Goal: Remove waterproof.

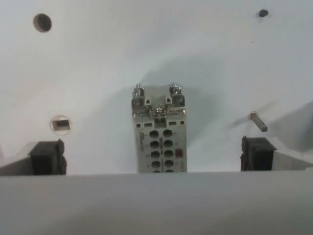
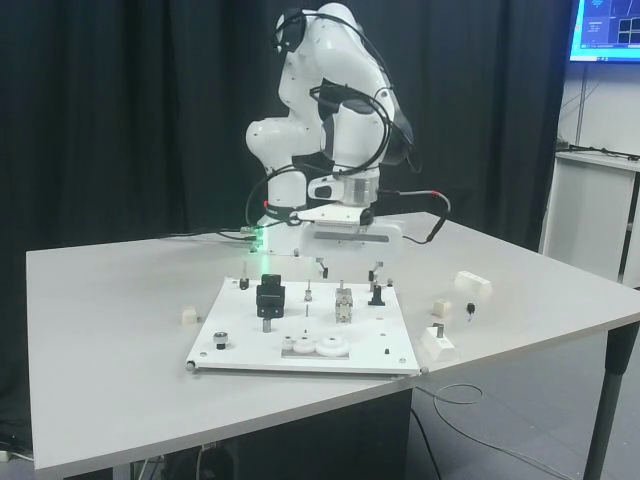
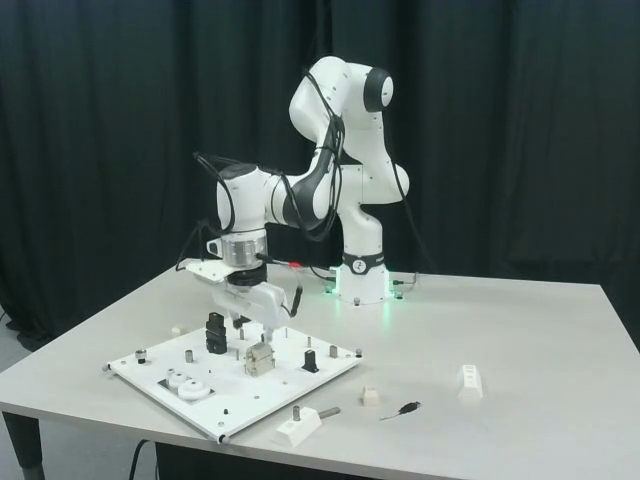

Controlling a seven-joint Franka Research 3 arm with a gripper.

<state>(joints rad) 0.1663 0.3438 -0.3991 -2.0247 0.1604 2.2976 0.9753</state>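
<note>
Hovering with gripper (image 1: 151,154) fingers spread wide, straddling the upright waterproof connector (image 1: 159,129) standing directly below, not touching.

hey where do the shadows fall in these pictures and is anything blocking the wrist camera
Wrist view: the connector block casts a soft shadow on the white board, and a blurred grey band fills the picture's bottom. First room view: green glow at the arm's base. Second room view: even light on the table.

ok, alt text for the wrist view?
A grey multi-pin connector block stands on the white board, centred between the tool's two black fingertips, which sit apart on either side without touching it. A small peg lies nearby.
</note>
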